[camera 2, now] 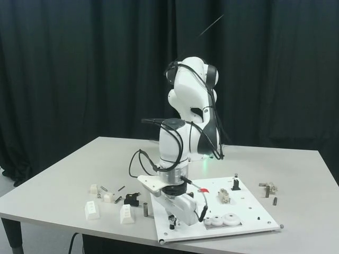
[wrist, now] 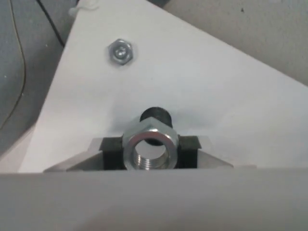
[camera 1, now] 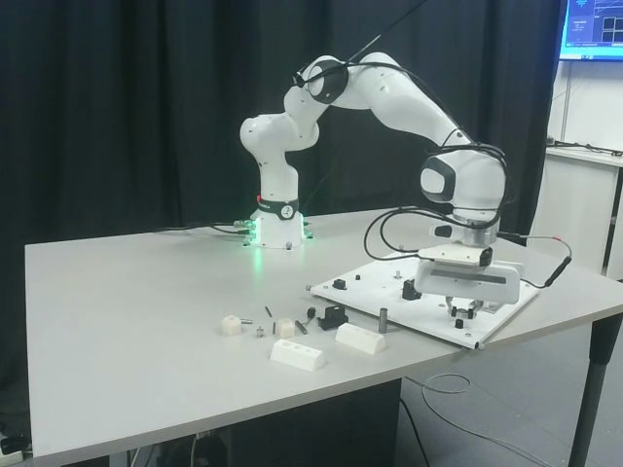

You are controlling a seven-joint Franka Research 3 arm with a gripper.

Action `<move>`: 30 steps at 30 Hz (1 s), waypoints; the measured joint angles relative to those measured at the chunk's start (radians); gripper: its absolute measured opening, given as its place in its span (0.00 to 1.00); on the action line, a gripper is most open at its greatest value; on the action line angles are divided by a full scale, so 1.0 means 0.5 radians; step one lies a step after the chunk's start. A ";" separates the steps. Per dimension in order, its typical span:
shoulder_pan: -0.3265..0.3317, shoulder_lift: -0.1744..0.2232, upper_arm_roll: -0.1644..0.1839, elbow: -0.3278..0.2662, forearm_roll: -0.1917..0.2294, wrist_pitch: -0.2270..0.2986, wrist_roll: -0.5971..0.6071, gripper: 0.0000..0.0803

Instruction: Remove bolt 4.

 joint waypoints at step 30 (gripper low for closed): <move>0.003 0.000 -0.015 0.123 -0.059 -0.146 -0.067 0.29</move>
